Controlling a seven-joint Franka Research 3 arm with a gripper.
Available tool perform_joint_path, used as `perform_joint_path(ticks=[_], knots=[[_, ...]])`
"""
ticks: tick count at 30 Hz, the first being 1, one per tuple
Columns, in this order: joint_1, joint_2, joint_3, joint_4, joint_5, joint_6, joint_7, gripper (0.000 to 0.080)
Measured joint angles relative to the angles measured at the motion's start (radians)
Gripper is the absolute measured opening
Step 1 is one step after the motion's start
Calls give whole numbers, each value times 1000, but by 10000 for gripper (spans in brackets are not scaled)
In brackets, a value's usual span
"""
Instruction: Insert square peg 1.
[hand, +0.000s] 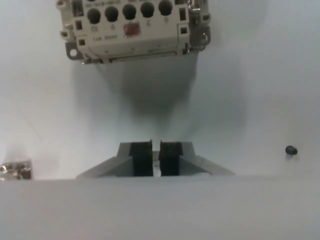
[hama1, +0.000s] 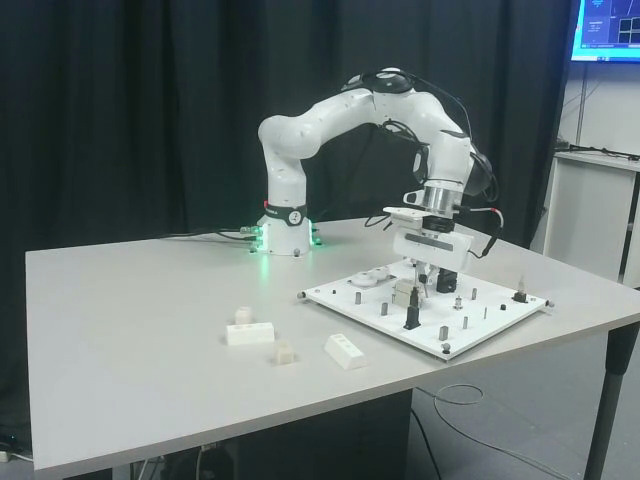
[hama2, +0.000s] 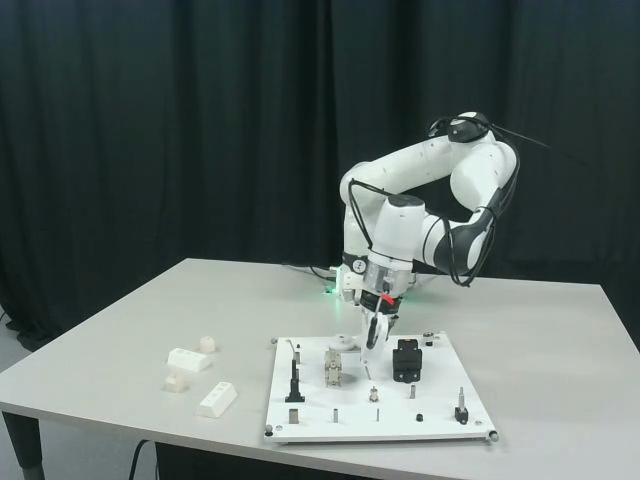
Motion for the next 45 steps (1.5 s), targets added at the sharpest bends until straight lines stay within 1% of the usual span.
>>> perform_joint_path(ticks=[16, 26, 45], knots=[[0, 0, -14, 6, 24, -40, -9, 26], [-1, 0, -18, 5, 38, -50, -23, 26], [-25, 0, -31, 3, 91, -98, -67, 26]])
